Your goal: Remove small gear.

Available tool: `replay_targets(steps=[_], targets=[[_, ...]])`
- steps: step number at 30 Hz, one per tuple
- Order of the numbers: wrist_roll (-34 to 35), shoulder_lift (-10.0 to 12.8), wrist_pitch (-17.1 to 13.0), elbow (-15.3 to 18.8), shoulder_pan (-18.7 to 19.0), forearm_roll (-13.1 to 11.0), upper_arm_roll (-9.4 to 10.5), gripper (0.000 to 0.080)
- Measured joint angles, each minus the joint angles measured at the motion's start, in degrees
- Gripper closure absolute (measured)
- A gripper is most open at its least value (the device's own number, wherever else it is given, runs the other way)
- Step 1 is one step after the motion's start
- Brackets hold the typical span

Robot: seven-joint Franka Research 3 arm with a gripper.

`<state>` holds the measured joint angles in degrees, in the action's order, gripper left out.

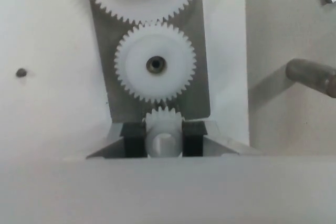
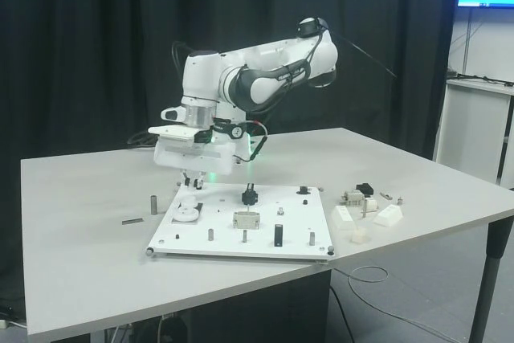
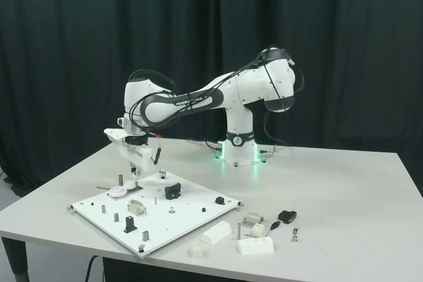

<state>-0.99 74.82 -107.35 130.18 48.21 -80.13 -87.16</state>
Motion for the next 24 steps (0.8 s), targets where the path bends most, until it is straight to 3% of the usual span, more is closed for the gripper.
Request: replay_targets(steps=[13, 24], targets=[[-0.5, -0.3, 0.7, 0.5, 1.5, 2.1, -1.68, 0.0663], [-0.7, -0.3, 0.9, 0.5, 1.9, 2.4, -1.89, 0.0663]])
